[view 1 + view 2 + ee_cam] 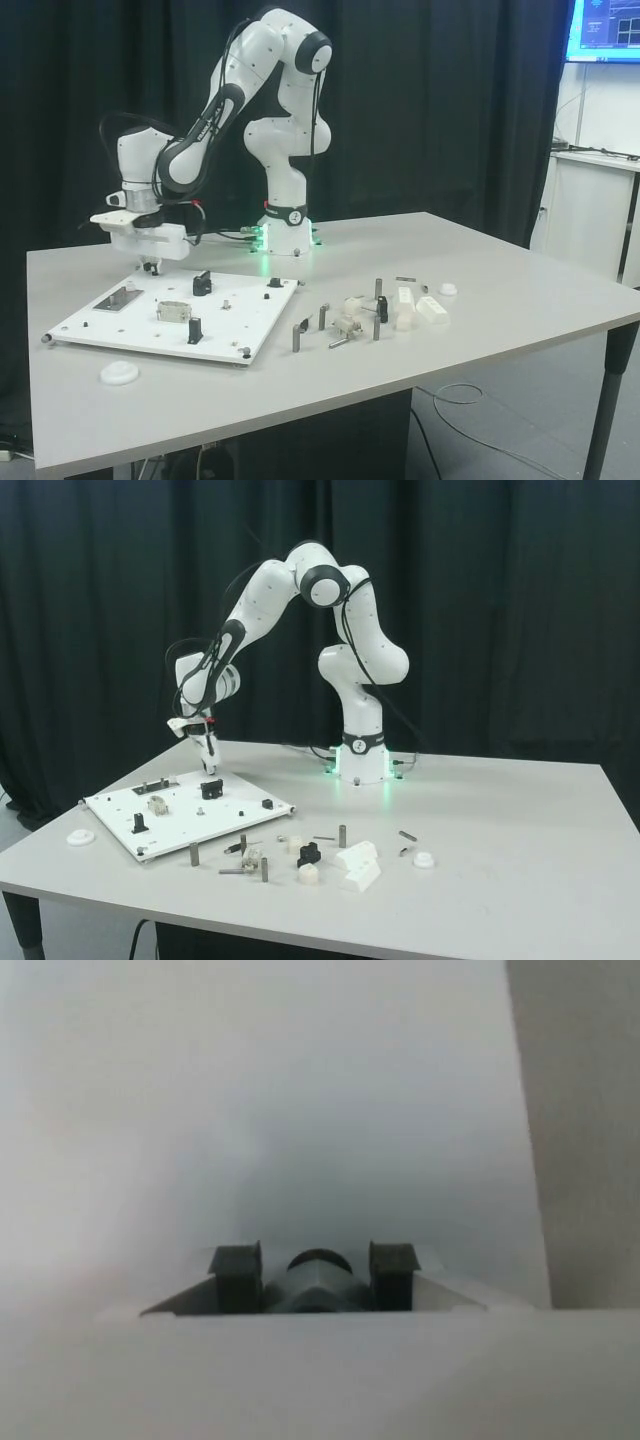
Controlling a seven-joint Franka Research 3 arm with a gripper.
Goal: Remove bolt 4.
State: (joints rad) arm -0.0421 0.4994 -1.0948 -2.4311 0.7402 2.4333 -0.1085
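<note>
This is a robotics lab: a white robot arm [262,110] is bolted to a grey table [520,290], black curtains [500,600] close off the background, and a wall screen [606,30] glows beside a white cabinet [590,205].

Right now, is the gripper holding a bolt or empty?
Holding: in the wrist view the gripper has a bolt clamped between its two fingers, above the white board.

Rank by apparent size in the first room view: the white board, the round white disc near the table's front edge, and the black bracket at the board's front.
1. White board, by far the largest.
2. White disc.
3. Black bracket, slightly smaller than the disc, though the disc sits nearer the camera, so that gap is unsure.
</note>
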